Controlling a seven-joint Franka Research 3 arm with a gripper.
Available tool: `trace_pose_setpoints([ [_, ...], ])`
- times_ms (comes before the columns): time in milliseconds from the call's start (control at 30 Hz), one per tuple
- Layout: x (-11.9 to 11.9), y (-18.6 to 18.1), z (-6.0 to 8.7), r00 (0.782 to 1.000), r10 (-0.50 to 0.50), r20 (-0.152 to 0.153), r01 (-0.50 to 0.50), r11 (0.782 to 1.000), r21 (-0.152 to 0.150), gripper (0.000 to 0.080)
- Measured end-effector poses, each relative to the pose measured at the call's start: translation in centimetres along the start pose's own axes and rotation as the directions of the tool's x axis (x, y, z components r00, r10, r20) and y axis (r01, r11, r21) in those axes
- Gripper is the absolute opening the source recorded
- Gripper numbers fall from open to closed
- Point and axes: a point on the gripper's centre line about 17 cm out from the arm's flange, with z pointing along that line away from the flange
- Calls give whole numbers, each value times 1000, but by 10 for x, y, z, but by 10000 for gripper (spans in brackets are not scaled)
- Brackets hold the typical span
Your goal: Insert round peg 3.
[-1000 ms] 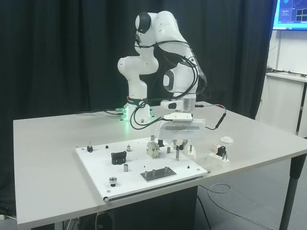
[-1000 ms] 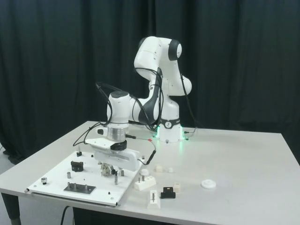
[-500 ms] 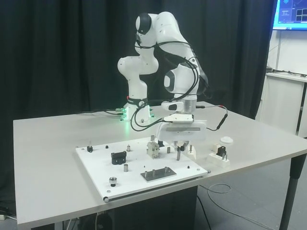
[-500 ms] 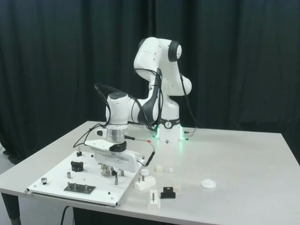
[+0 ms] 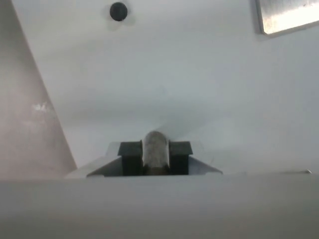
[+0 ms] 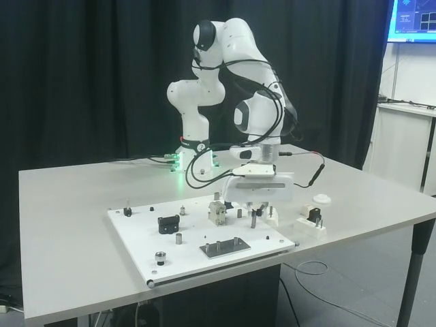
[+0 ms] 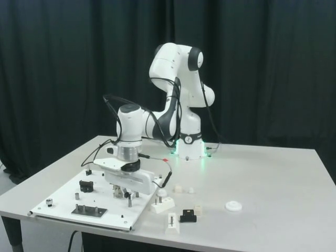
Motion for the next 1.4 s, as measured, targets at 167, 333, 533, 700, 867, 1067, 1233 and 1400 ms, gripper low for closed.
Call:
trace_pose_setpoints([
  [167,-1,2,1,1000,2,8,-2,1000,-2,106],
  [333,-1,2,1,1000,2,8,-2,1000,-2,106],
  [533,-2,0,2,1000,-3,10,3,1000,-1,106],
  [700,-3,-1,4,1000,-7,12,7,1000,-2,106],
  [867,-3,-1,7,1000,-27,14,27,1000,-3,106],
  [1067,-2,0,7,999,-46,12,46,999,-3,106],
  [1233,0,0,5,996,-90,6,90,996,-6,106],
  [1400,6,2,0,995,-98,-2,98,995,-11,284],
])
